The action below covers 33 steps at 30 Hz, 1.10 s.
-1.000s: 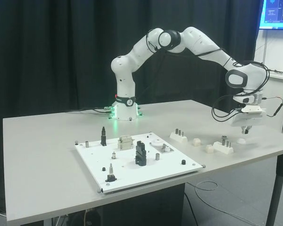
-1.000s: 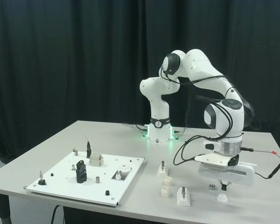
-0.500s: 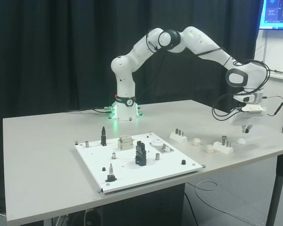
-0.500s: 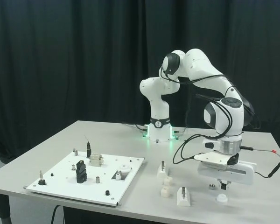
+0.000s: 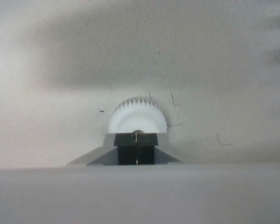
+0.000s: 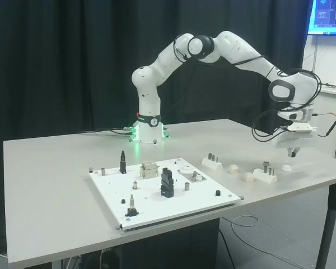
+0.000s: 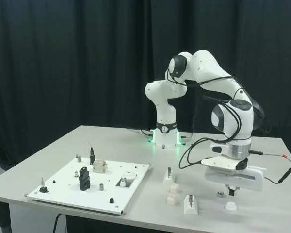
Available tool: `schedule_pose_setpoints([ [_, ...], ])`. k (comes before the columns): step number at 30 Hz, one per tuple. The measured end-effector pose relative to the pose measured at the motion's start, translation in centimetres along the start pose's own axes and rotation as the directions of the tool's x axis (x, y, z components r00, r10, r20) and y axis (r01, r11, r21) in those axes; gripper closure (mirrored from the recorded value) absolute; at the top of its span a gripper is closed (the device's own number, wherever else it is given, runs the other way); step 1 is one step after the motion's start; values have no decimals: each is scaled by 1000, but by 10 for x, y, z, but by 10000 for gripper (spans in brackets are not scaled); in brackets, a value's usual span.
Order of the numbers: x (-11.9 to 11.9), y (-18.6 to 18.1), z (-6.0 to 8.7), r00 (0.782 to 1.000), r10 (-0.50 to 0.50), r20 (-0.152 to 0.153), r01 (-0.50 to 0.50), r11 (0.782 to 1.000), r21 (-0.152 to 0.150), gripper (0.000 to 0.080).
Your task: Pick medium gear.
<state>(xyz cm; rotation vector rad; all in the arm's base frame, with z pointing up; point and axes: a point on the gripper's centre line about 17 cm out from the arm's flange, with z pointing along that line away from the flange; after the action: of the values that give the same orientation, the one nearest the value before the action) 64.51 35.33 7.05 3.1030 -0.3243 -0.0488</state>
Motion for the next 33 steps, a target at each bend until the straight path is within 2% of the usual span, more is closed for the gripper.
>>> schedule_pose_setpoints([
  [33, 1, -2, -6, 1000, -2, -2, 2, 1000, 1, 803],
])
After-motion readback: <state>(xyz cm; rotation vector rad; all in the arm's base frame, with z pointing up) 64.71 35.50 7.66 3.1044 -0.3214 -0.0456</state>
